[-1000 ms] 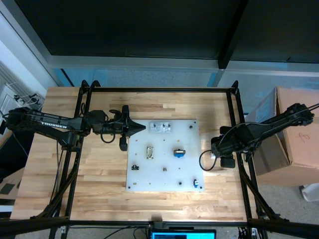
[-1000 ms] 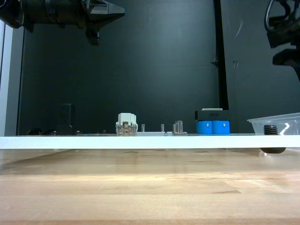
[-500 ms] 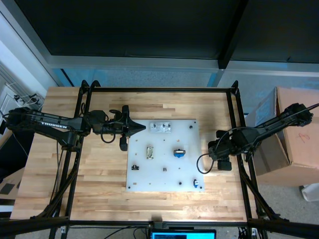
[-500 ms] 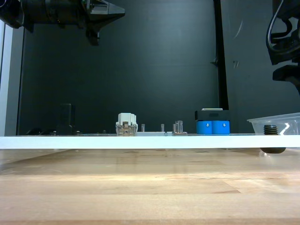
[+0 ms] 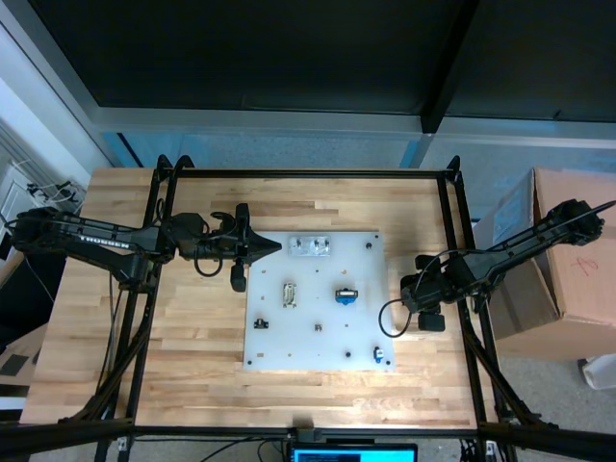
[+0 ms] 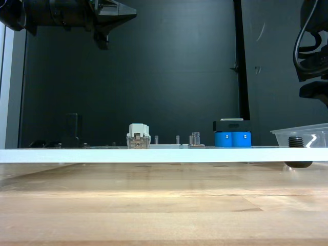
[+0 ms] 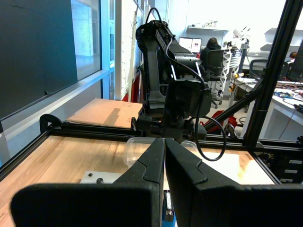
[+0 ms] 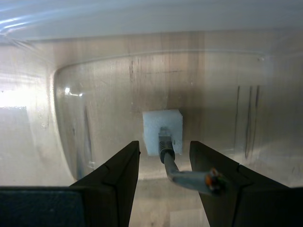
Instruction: Pick the RJ45 connector and install on the taskboard
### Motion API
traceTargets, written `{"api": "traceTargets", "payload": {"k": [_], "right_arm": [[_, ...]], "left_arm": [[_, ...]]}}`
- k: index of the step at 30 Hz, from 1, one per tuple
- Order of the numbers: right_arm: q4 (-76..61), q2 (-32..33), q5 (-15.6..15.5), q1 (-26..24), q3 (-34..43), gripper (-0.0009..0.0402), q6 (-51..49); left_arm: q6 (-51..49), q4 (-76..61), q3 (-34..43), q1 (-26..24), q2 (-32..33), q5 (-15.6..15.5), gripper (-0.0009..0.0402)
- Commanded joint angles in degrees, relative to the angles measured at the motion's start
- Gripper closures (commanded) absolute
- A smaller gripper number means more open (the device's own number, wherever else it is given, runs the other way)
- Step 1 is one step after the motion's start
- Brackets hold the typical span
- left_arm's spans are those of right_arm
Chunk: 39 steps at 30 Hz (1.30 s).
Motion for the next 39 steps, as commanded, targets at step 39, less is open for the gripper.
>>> {"api": "traceTargets", "payload": {"k": [39], "right_arm": [[-2.6, -2.1, 0.0, 0.0, 3.4, 0.0393, -1.0]], "left_arm": [[0.0, 0.0, 0.0, 0.0, 0.0, 0.0, 0.0393]]}}
